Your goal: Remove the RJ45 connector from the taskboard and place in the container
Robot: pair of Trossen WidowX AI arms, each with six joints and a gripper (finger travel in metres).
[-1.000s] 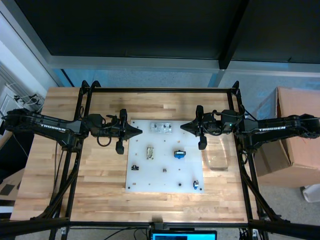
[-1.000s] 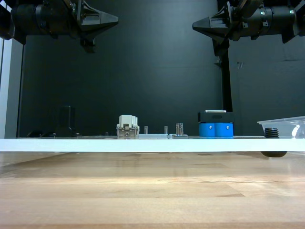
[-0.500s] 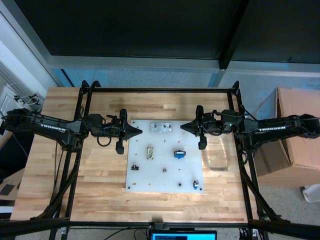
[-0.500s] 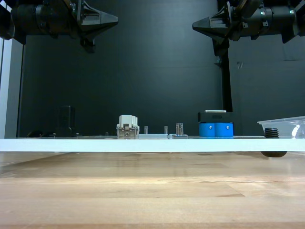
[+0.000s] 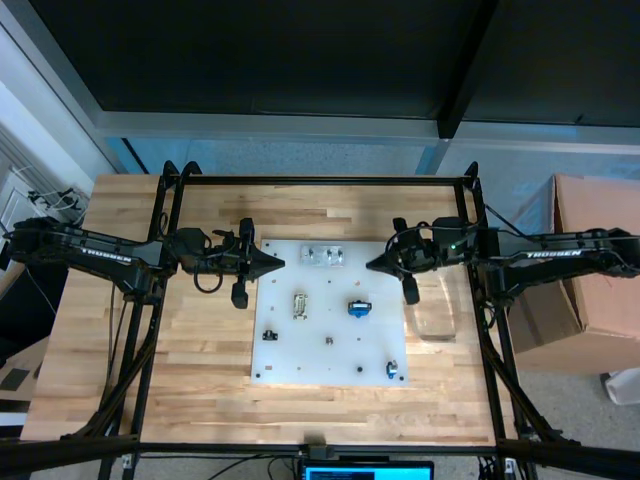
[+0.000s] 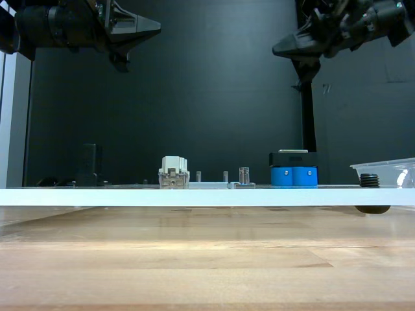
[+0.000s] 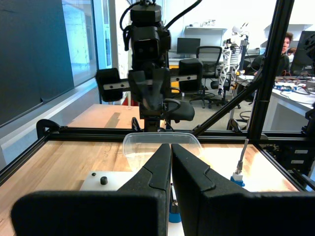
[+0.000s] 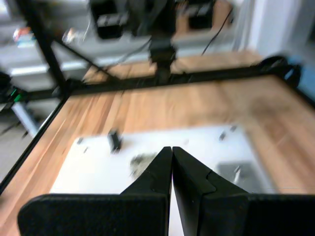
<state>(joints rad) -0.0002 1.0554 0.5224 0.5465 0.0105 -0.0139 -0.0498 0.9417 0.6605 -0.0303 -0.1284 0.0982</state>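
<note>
2 hands [image 5: 280, 263] [image 5: 368, 264], 1 taskboard [image 5: 300, 352], 1 container [image 5: 437, 338], 1 box [image 5: 590, 270]

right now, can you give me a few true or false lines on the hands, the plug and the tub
The tub stands right of the board. True.
The plug lies in the tub. False: it sits on the board's near right corner.
Both hands are shut. True: left hand and right hand are closed, empty.
Both hands rest on the board. False: they hang high above its left and right edges.
</note>
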